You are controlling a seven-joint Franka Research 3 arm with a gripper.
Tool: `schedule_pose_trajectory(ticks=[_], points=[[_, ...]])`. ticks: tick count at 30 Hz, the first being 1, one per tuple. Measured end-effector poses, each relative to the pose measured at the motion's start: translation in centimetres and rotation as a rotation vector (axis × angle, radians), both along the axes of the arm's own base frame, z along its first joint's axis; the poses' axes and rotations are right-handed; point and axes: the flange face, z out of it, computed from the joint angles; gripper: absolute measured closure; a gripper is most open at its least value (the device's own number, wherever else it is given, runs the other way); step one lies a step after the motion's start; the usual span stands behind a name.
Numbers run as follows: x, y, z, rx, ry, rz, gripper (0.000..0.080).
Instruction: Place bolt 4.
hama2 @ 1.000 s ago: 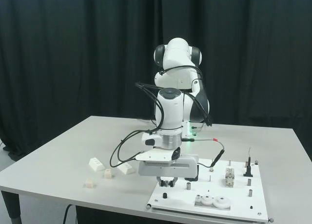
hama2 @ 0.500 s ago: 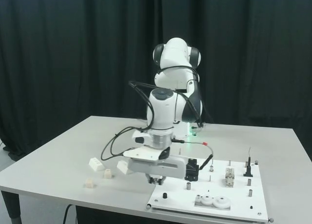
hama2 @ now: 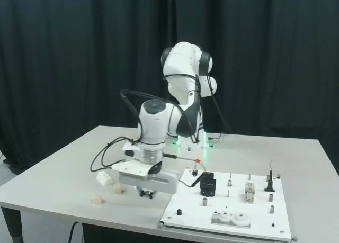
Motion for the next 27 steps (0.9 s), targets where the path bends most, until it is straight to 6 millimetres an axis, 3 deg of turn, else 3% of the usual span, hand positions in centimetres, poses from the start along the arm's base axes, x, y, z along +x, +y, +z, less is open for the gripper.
schedule_pose_trajectory(ticks=[12, 27], points=[[-1.1, -4.2, -2.5, 0.045, 0.014, -0.029, 0.0578], [-2.6, -5.4, -5.4, 0.099, 0.001, -0.033, 0.0578]])
